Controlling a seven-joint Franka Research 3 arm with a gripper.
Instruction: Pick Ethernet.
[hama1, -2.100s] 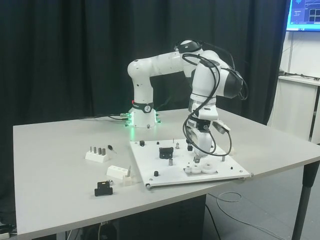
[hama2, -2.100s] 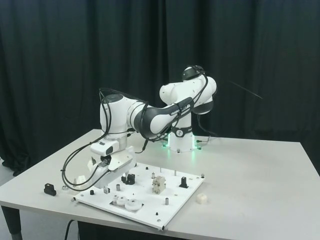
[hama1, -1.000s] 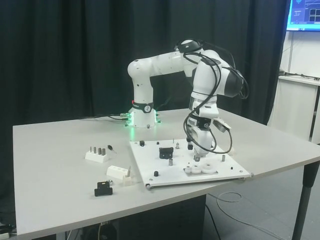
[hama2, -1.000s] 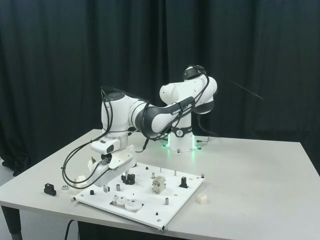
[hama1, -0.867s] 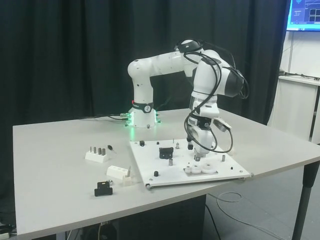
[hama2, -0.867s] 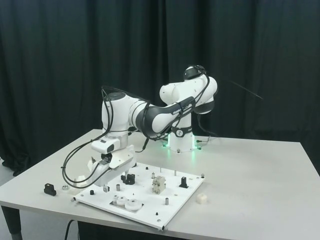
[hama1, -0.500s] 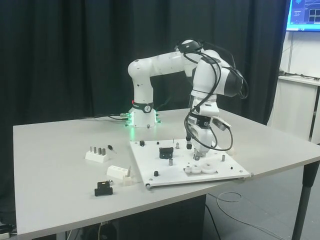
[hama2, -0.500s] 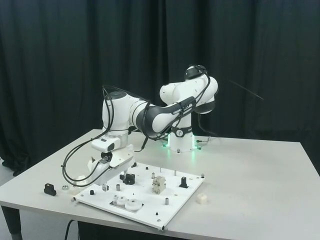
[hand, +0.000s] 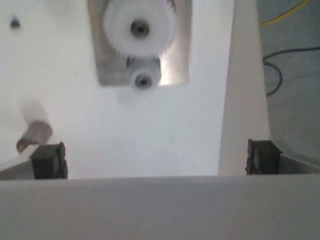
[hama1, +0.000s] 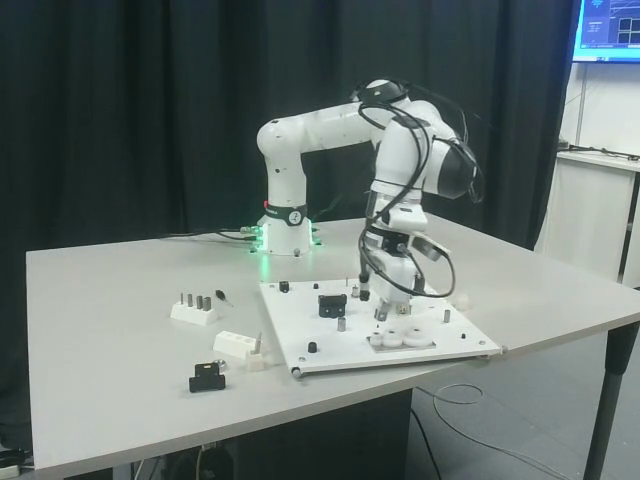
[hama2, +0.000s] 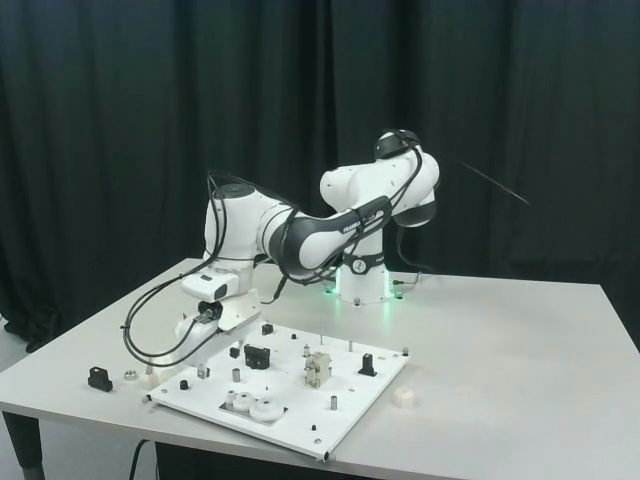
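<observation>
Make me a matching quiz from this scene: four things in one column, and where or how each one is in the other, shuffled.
1. gears
2. black bracket
3. gripper
4. arm base

A. lit green
B. open, above the board
C. on the table, off the board
D. mounted on the board

Pairs: 1-D, 2-C, 3-B, 4-A

The white arm (hama1: 330, 125) is reaching out from its base and bending down at the elbow — wrist pointing downward. The gripper (hand: 155, 159) is hanging with both black fingertips (hand: 49, 160) set wide apart — nothing between them.
</observation>
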